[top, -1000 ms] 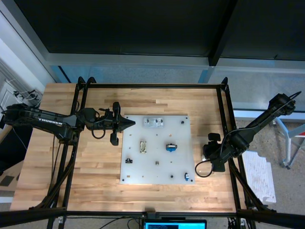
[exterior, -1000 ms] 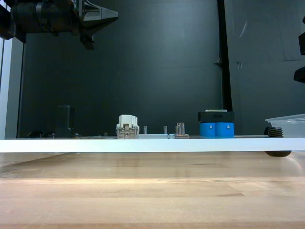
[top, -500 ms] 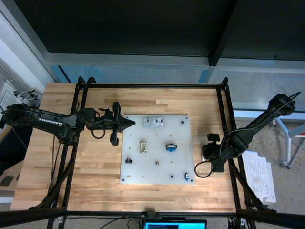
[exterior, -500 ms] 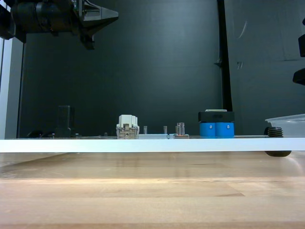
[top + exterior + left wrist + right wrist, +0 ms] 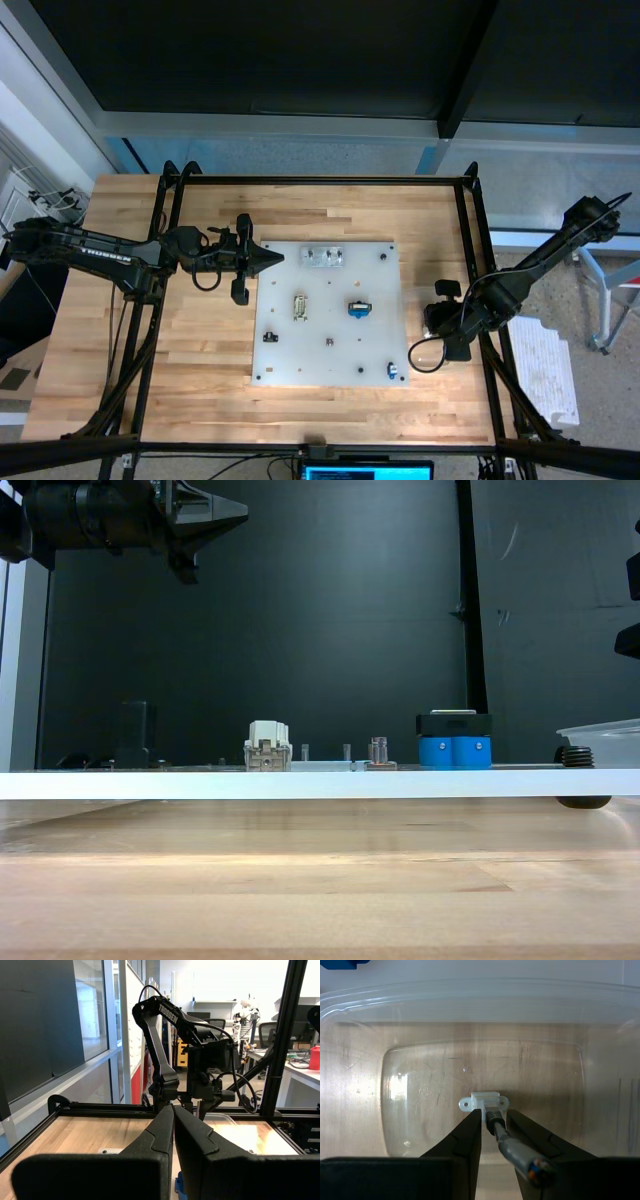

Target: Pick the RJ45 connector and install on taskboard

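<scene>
Your right gripper (image 5: 493, 1111) hangs at 3 o'clock of the taskboard (image 5: 330, 322). Its jaws are narrowly parted astride the RJ45 connector (image 5: 484, 1100) in the clear tray (image 5: 470, 986), aligned to pinch. The left gripper (image 5: 276, 258), closed, parks at 10 o'clock.

Soft overhead light is falling evenly on the bench (image 5: 190, 380) in the high view, leaving only faint shadows. In the low view a pale glare band is crossing the wood toward 6 o'clock, and the left tool (image 5: 243, 517), at 11 o'clock, is showing as a silhouette. The right tool (image 5: 493, 1111), over the clear tray (image 5: 600, 1015), is blurring near the lens amid reflections.
</scene>
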`<state>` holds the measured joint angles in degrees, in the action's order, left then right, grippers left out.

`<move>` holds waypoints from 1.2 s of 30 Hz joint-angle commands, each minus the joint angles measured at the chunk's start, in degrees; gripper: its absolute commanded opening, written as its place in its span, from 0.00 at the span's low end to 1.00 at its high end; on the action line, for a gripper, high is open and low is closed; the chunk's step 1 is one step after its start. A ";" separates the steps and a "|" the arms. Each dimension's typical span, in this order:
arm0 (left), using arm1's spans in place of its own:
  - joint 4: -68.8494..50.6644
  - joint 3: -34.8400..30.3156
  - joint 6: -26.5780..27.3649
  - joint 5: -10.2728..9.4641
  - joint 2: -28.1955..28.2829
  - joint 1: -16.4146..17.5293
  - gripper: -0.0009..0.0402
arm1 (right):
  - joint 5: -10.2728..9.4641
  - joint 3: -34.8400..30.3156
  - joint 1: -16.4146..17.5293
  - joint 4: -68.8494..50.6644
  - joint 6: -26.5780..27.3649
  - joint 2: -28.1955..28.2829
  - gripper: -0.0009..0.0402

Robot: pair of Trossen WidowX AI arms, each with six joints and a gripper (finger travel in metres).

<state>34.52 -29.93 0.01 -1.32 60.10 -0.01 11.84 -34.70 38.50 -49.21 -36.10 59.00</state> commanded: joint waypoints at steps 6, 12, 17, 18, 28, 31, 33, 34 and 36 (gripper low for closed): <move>0.00 -0.02 0.00 0.00 0.00 0.00 0.02 | 0.00 -0.04 0.00 0.00 0.57 -0.09 0.09; 0.00 -0.02 0.00 0.00 0.00 0.00 0.02 | -0.02 -0.04 0.00 0.02 0.70 -0.11 0.03; 0.00 -0.02 0.00 0.00 0.02 0.00 0.02 | -0.07 -0.04 0.00 0.11 1.03 -0.13 0.02; 0.00 -0.02 0.00 0.00 0.00 0.00 0.02 | -0.07 -0.04 0.00 0.20 1.05 -0.13 0.03; 0.00 -0.02 0.00 0.00 0.00 0.00 0.02 | -0.48 -1.95 -0.90 -1.01 2.60 0.28 0.02; 0.00 -0.02 0.00 0.00 0.00 0.00 0.02 | -0.48 -2.69 -1.03 -1.11 3.15 1.11 0.02; 0.00 -0.02 0.00 0.00 0.02 0.00 0.02 | -0.50 -3.21 -1.05 -1.44 3.19 1.44 0.02; 0.00 -0.02 0.00 0.00 0.02 0.00 0.02 | -0.50 -3.58 -1.05 -1.77 3.17 1.46 0.02; 0.00 -0.02 0.00 0.00 0.00 0.02 0.02 | -0.50 -4.72 -1.05 -3.19 3.13 1.46 0.02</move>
<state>34.50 -29.95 0.01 -1.34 60.10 -0.01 11.33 -38.68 37.43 -51.44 -32.88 60.42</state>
